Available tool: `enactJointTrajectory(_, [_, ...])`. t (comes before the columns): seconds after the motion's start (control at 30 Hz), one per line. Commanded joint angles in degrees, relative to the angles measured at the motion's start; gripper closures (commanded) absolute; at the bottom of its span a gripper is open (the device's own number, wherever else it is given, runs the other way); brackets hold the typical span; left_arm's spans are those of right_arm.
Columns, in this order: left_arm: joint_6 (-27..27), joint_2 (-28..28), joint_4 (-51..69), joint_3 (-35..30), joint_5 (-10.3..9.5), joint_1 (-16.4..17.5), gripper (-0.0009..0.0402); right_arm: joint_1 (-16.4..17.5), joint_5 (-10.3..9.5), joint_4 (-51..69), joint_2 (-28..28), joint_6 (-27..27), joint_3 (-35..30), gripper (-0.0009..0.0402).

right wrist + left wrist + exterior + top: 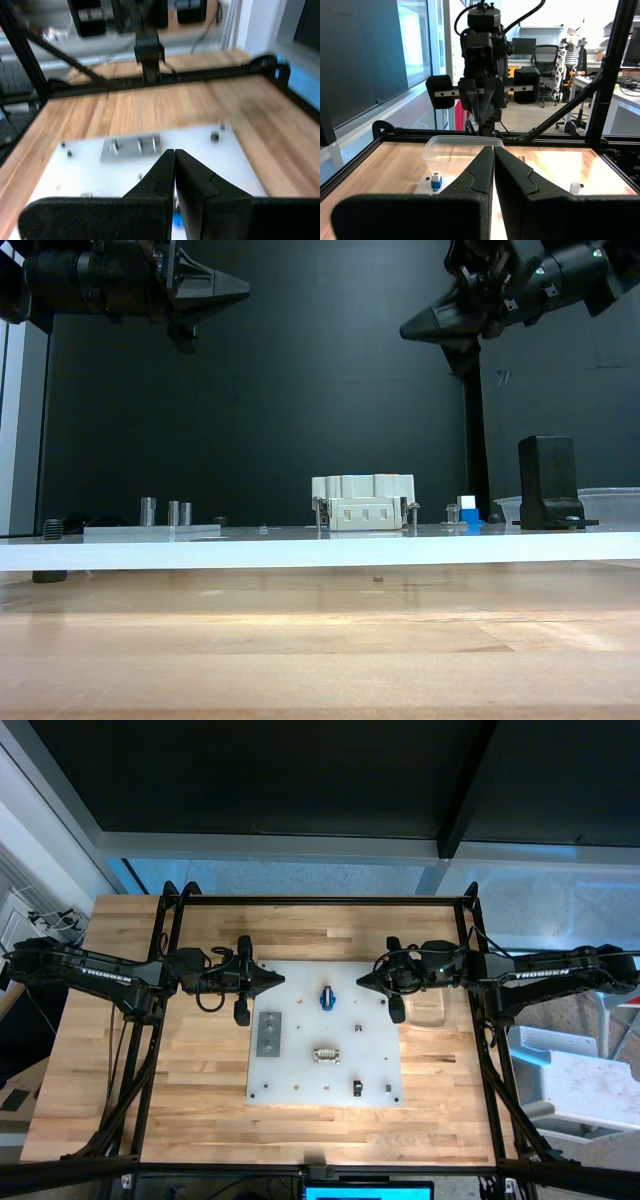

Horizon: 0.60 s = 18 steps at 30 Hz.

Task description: Pick the 16mm bar from the taskboard and place it in the container

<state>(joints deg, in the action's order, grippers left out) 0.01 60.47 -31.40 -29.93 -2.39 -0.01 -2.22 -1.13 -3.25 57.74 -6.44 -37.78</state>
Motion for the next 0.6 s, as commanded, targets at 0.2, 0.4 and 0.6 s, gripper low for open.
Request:
enactJointTrajectory(0.2, [0.0,0.0,0.0,0.0,0.00,0.0,0.0393,1.9,0.09,18.9,2.2,-2.2,-6.8,0.0393])
enactJointTrajectory(0.4, [0.0,0.0,0.0,0.0,0.00,0.0,0.0393,3.7,0.70,28.3,3.8,-3.8,-10.8,0.0393])
enactJointTrajectory(0.6, [0.0,0.0,0.0,0.0,0.00,0.0,0.0393,5.3,1.75,36.4,6.5,-5.4,-14.7,0.0393])
